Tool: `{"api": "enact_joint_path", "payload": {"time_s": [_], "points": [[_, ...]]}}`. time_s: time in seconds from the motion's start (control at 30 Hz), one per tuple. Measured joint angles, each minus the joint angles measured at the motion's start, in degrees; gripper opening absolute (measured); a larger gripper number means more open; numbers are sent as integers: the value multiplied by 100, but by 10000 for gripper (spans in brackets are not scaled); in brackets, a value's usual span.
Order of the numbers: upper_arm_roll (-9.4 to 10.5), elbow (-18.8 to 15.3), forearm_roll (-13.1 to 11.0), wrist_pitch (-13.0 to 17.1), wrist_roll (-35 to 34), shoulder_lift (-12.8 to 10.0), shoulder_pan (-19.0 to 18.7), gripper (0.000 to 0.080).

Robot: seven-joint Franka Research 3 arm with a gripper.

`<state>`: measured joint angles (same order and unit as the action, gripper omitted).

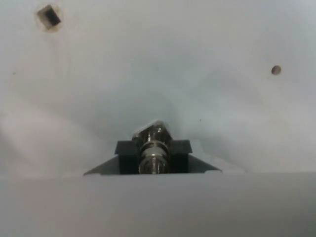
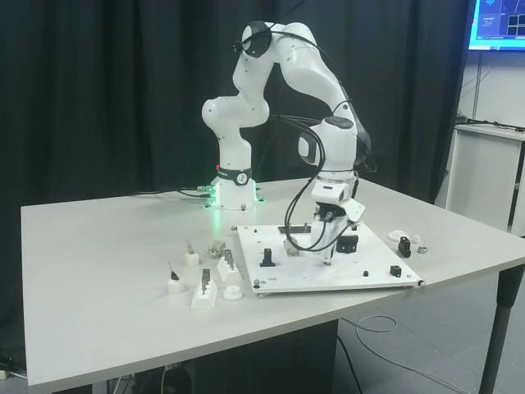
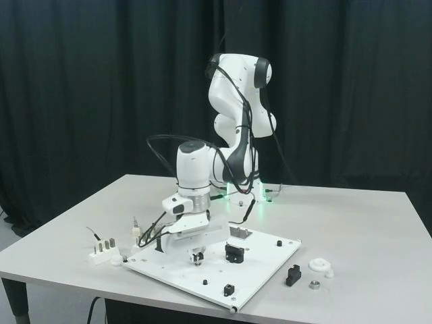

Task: Insert BNC.

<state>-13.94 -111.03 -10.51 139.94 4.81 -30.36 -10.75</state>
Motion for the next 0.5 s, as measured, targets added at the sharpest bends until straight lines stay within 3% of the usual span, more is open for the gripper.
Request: {"api": "enact_joint_path", "payload": {"time_s": [0.23, 0.5], "points": [[0, 1, 84, 0, 452, 0, -12, 121], [9, 3, 336, 5, 881, -1, -44, 121]]}}
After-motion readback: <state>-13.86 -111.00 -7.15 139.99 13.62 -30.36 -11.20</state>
